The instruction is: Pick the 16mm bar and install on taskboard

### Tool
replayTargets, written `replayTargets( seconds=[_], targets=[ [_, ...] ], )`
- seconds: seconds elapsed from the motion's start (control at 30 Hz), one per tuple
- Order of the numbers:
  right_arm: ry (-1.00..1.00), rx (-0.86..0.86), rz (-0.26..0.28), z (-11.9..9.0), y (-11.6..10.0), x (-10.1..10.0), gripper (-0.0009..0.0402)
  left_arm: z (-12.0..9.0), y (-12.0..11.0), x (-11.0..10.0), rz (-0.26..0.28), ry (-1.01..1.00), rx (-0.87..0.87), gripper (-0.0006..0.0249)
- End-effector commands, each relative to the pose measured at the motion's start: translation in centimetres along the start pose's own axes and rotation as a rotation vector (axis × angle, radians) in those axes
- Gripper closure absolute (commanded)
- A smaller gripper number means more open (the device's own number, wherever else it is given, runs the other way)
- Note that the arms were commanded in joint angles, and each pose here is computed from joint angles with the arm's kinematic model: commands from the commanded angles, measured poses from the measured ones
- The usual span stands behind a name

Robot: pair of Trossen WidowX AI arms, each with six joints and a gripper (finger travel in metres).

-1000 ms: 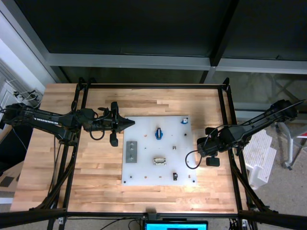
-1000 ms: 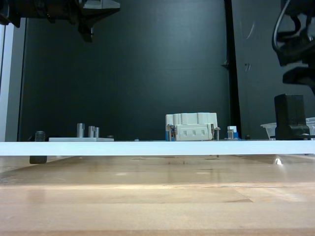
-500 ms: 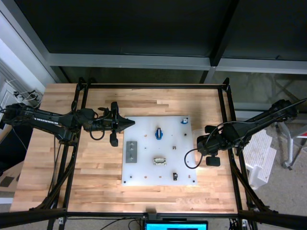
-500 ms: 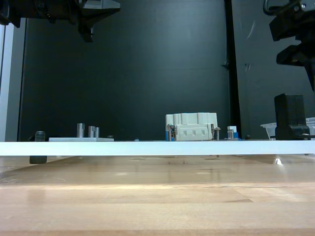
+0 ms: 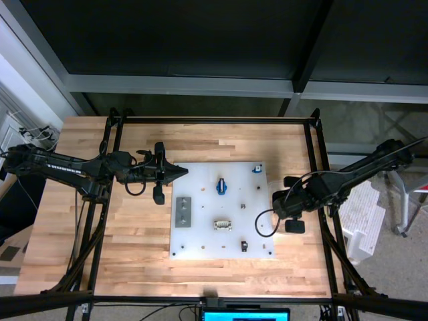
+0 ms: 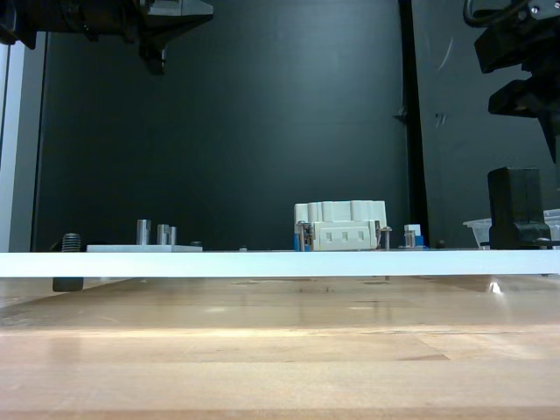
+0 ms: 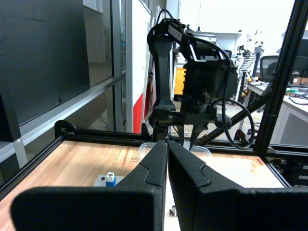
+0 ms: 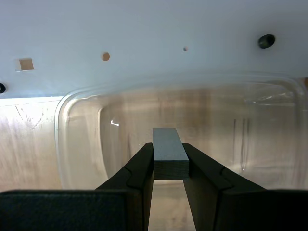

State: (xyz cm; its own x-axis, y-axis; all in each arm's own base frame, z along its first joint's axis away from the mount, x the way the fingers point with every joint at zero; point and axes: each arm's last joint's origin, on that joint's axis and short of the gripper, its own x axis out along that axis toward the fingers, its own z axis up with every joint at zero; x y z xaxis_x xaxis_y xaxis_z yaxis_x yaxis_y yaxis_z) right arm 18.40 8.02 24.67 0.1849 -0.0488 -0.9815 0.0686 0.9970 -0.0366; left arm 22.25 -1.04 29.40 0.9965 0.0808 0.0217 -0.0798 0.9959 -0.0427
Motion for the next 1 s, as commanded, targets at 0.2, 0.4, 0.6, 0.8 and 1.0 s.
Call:
replayTargets(
  seconds=[0.2, 0.4, 0.6, 0.8, 1.0],
  targets=[
    [0.006, -0.022, 0.005, 2.1, 2.8, -0.2, 0.0377, 0.0, 0.0, 0.0, 0.0, 0.001, 0.001, 0.0242],
    [0.015, -0.044, 0.001, 3.3, 5.0, 0.0, 0.0378, 0.0, 0.0, 0.0, 0.0, 0.0, 0.0, 0.0242],
    [0.026, -0.088, -0.01, 3.9, 7.6, 0.6, 0.0377, 0.0, 0.0, 0.0, 0.0, 0.0, 0.0, 0.0242],
    [0.023, -0.071, 0.001, 4.4, 9.1, 1.2, 0.0378, 0.0, 0.0, 0.0, 0.0, 0.0, 0.0, 0.0242],
    [0.016, -0.059, 0.012, 5.0, 10.0, 1.6, 0.0377, 0.0, 0.0, 0.0, 0.0, 0.0, 0.0, 0.0242]
  ],
)
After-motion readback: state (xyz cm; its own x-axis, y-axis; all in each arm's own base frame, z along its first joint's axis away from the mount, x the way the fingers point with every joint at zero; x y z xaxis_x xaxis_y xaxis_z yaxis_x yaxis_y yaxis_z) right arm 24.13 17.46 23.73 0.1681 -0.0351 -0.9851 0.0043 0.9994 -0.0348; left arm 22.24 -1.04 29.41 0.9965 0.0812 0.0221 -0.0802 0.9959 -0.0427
